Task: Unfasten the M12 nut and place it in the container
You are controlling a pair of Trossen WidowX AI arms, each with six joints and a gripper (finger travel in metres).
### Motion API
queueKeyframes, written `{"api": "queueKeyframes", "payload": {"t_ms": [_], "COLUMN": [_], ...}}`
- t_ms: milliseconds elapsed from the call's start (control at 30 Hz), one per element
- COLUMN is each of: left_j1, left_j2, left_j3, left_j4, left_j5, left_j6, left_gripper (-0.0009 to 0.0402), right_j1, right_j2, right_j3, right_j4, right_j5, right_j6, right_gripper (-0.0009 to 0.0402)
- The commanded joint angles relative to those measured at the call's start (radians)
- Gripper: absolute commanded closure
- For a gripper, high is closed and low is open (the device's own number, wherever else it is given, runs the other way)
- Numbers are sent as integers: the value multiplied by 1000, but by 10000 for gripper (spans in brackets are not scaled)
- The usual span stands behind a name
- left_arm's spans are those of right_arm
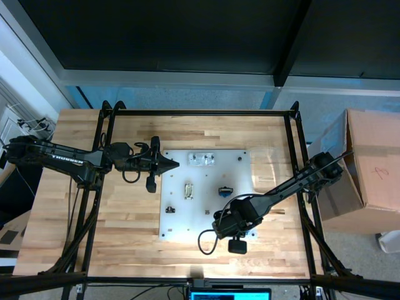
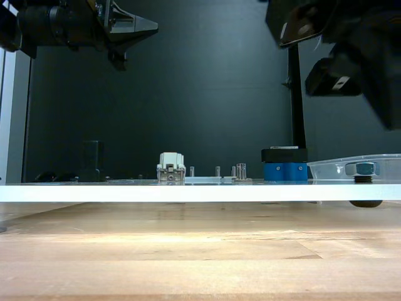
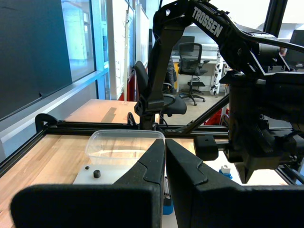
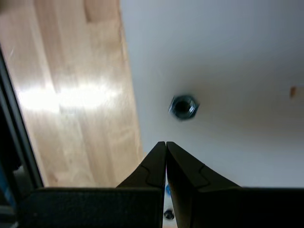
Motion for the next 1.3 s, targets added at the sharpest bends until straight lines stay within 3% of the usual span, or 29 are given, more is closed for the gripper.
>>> {"api": "queueKeyframes", "payload": {"t_ms": [33,433,467,567,633,700,867,1167,1300], "left_j1": [0,0,0,0,0,0,0,0,0], "left_j2": [0,0,0,0,0,0,0,0,0], "left_j3": [0,0,0,0,0,0,0,0,0], "left_j4": [1,0,0,0,0,0,1,0,0], "left_j5": [0,0,0,0,0,0,0,0,0], "left_j6": [0,0,0,0,0,0,0,0,0], "left_gripper": [393,393,393,393,393,393,393,393,393], "right_j1": [4,6,6,6,6,6,5,5,7], "right_j2": [29,77,76,68,66,60,40,23,40], "right_j3": [-1,-1,-1,25,56,74,74,74,66], "right_j4": [34,68,48,-118,-220,-251,-243,-121,-63], "right_j5": [3,10,42,251,331,355,330,99,81], "right_j6": [-1,-18,-19,24,32,37,35,29,29], "right_gripper": [393,393,394,393,393,393,393,393,393]}}
